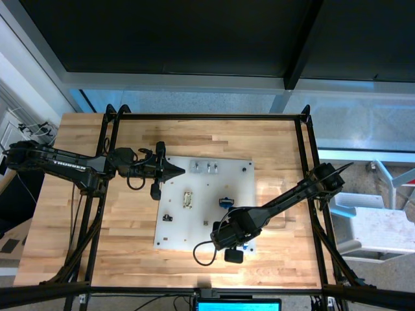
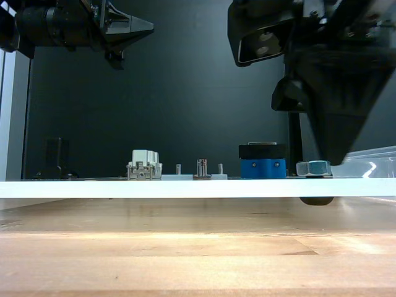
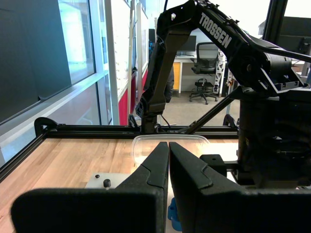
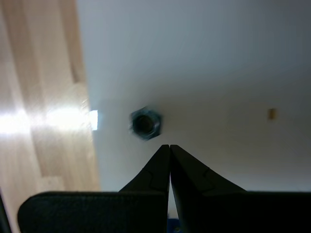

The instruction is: Pick the M12 fastener and fasten on the M12 threads

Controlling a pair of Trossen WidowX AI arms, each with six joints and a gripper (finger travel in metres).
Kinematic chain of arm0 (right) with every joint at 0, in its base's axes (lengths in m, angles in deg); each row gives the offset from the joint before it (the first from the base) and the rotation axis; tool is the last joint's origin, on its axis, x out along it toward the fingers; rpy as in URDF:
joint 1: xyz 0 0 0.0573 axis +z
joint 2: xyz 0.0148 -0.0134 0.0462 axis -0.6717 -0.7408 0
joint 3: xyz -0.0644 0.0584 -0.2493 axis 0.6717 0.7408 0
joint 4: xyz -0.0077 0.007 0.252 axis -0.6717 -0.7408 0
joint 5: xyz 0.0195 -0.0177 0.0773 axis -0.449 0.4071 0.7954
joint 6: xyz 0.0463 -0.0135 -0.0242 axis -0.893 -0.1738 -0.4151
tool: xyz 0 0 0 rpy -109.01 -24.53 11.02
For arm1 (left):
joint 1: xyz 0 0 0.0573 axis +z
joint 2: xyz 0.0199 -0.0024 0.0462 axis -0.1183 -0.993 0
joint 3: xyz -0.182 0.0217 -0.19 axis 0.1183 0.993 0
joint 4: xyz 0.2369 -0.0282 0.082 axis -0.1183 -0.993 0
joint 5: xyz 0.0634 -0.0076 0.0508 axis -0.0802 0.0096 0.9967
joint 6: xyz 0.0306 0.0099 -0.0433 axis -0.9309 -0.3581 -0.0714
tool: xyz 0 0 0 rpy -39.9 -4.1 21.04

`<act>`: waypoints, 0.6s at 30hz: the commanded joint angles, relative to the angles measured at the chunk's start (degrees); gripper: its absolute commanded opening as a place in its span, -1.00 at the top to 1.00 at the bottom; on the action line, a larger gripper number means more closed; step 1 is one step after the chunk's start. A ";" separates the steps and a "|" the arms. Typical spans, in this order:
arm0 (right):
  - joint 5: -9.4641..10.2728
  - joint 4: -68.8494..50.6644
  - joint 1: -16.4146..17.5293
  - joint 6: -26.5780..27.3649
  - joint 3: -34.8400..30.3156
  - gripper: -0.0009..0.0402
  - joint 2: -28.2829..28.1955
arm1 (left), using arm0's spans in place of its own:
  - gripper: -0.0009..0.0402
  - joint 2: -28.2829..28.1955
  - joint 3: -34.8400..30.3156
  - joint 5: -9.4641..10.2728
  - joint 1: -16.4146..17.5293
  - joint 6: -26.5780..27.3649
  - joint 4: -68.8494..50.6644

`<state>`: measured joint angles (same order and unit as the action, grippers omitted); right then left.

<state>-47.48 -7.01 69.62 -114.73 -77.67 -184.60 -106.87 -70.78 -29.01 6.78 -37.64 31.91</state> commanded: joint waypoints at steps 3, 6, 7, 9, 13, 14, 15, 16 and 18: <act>-1.27 -0.04 0.07 -1.46 -0.09 0.96 -0.07 | 0.96 -0.02 0.00 0.00 0.02 0.00 0.02; -1.51 0.13 0.11 -2.36 -0.07 0.96 -0.07 | 0.96 -0.02 0.00 0.00 0.00 0.00 0.02; -1.64 0.26 0.11 -2.36 -0.07 0.96 -0.07 | 0.96 -0.02 0.00 -0.02 0.02 0.00 0.02; -2.49 0.50 0.13 -2.34 -0.07 0.96 -0.07 | 0.96 -0.02 0.00 0.00 0.00 0.00 0.02; -2.80 1.64 0.11 -2.29 -0.07 0.96 -0.07 | 0.96 -0.02 0.00 -0.02 0.00 0.00 0.02; -2.80 1.75 0.13 -2.23 -0.07 0.96 -0.07 | 0.96 -0.02 0.00 0.00 0.02 0.00 0.02; -2.80 1.77 0.11 -2.12 -0.07 0.96 -0.07 | 0.96 -0.02 0.00 -0.02 0.02 0.00 0.02; -2.80 1.79 0.11 -2.05 -0.07 0.96 -0.07 | 0.96 -0.02 0.00 -0.02 0.00 0.00 0.02; -2.82 1.79 0.11 -1.92 -0.04 0.96 -0.07 | 0.96 -0.02 0.00 -0.02 0.02 0.00 0.02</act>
<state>-50.28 -5.28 69.73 -116.83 -77.71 -184.63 -106.89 -70.78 -29.01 6.78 -37.64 31.91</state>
